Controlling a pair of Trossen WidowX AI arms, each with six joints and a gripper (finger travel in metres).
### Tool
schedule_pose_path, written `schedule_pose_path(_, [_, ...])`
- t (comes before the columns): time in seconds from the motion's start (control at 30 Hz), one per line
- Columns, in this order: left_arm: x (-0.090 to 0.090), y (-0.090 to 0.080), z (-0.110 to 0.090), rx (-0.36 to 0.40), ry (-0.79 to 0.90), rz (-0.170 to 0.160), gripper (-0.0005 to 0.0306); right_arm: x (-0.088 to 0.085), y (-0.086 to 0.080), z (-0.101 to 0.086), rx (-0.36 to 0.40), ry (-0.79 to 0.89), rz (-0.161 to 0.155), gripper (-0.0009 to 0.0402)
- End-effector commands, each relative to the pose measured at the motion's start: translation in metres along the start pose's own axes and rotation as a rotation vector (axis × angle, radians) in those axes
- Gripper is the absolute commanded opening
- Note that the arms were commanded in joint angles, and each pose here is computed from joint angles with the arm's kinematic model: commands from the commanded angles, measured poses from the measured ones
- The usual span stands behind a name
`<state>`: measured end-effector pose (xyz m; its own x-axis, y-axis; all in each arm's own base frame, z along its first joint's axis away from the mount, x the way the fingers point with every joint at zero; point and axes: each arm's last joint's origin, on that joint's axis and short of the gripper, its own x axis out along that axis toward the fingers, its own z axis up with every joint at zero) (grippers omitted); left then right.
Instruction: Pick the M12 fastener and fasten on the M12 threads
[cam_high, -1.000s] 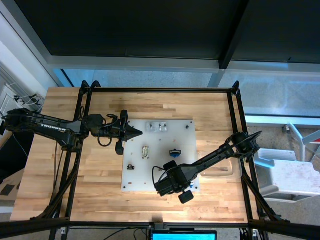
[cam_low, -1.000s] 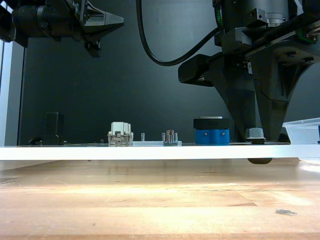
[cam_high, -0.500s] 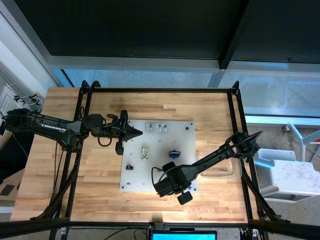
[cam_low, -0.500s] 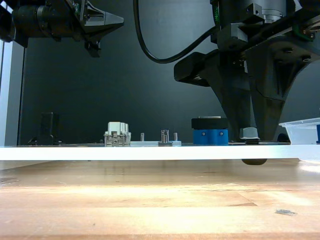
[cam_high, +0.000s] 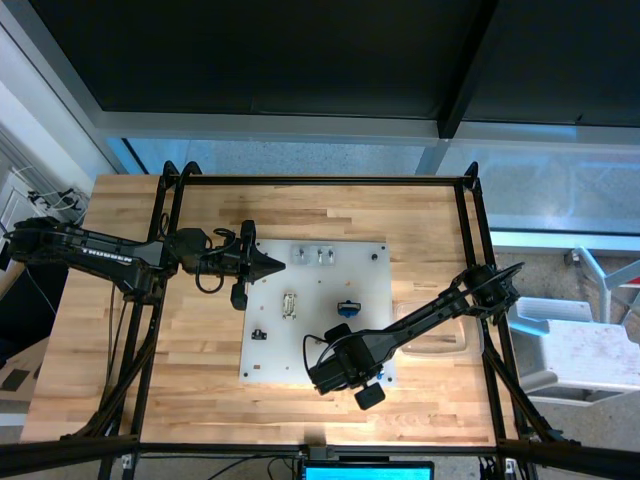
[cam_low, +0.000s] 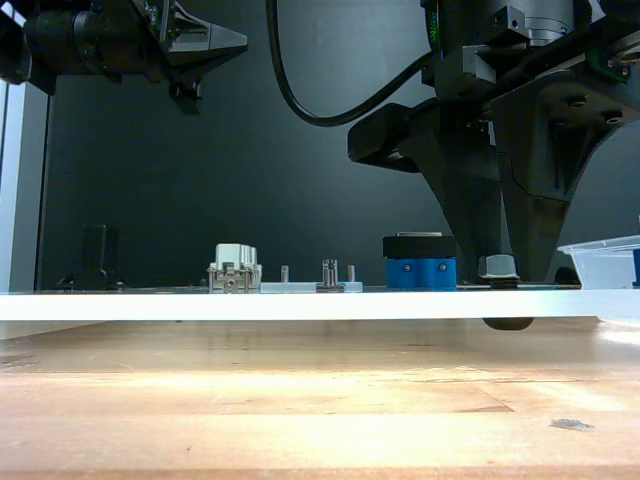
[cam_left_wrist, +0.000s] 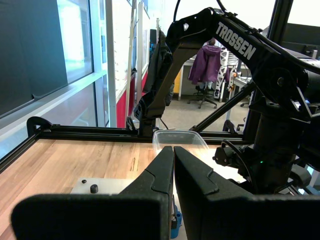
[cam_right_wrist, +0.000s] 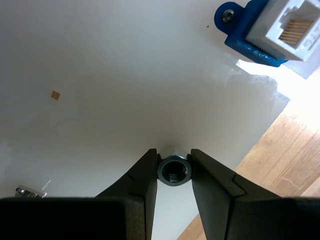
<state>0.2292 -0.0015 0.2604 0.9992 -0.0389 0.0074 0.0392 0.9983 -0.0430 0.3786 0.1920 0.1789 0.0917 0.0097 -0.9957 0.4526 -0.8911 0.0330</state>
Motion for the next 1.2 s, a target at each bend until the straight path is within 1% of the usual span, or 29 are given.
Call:
schedule_pose_path(0.03, [0.0, 0.0, 0.0, 0.0, 0.0, 0.0, 0.0, 0.0, 0.0, 0.001, 0.002, -0.012, 0.001, 0.0018])
schedule_pose_path(0.23, [0.0, 0.0, 0.0, 0.0, 0.0, 0.0, 0.0, 0.0, 0.0, 0.001, 0.001, -0.014, 0.0, 0.0019])
schedule_pose_path(0.33, [0.0, 0.0, 0.0, 0.0, 0.0, 0.0, 0.0, 0.0, 0.0, 0.001, 0.001, -0.013, -0.006, 0.0032])
schedule_pose_path(0.57, [0.0, 0.0, 0.0, 0.0, 0.0, 0.0, 0.0, -0.001, -0.001, 0.001, -0.003, -0.011, -0.009, 0.011])
schedule_pose_path(0.6, [0.0, 0.0, 0.0, 0.0, 0.0, 0.0, 0.0, -0.001, -0.001, 0.001, -0.007, -0.01, -0.012, 0.0122])
schedule_pose_path(0.67, [0.0, 0.0, 0.0, 0.0, 0.0, 0.0, 0.0, -0.001, -0.002, 0.001, -0.009, -0.007, -0.03, 0.0143])
schedule_pose_path(0.7, [0.0, 0.0, 0.0, 0.0, 0.0, 0.0, 0.0, -0.004, -0.002, 0.001, -0.01, -0.002, -0.036, 0.0153])
schedule_pose_path(0.83, [0.0, 0.0, 0.0, 0.0, -0.001, 0.0, 0.0, -0.009, -0.003, 0.002, -0.019, 0.014, -0.042, 0.0187])
schedule_pose_path(1.03, [0.0, 0.0, 0.0, 0.0, -0.001, 0.0, 0.0, -0.026, -0.002, 0.004, -0.025, 0.057, -0.043, 0.0215])
schedule_pose_path(1.2, [0.0, 0.0, 0.0, 0.0, 0.0, 0.0, 0.0, -0.044, -0.001, 0.007, -0.113, 0.107, -0.04, 0.0222])
